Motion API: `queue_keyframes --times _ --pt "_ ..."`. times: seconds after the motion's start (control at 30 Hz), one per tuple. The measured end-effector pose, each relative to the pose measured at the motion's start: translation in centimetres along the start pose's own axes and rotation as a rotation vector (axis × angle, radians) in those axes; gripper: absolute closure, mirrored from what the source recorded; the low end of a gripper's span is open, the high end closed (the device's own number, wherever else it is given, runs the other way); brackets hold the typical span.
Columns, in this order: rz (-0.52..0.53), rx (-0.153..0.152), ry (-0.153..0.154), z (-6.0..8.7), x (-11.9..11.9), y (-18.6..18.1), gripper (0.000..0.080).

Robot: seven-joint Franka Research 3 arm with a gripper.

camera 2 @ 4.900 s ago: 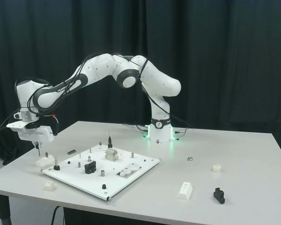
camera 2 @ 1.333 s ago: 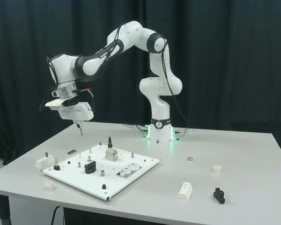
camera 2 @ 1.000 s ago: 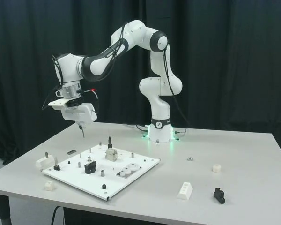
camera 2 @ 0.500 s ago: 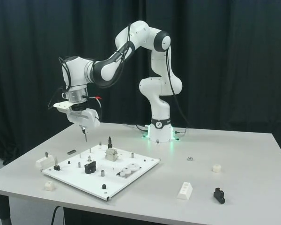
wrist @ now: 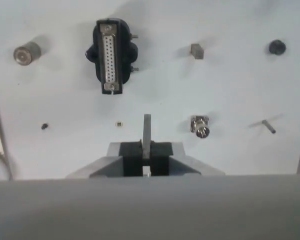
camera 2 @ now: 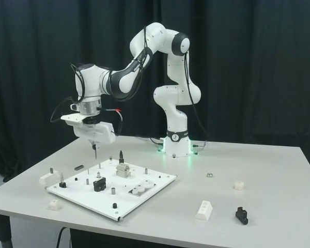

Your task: Insert square peg 1.

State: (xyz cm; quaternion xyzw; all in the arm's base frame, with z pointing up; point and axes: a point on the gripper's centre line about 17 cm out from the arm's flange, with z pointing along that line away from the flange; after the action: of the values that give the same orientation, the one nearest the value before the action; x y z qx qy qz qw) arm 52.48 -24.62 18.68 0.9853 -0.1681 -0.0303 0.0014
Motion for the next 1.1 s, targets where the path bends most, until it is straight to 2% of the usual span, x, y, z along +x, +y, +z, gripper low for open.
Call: queue_keyframes --times 0.33,1.1 --pt "-0.049 -0.001 0.04 1.6 -0.1 -1.0 0.0776" --pt "-0.02 -0.011 0.042 7.5 -3.8 -2.3 0.0776"
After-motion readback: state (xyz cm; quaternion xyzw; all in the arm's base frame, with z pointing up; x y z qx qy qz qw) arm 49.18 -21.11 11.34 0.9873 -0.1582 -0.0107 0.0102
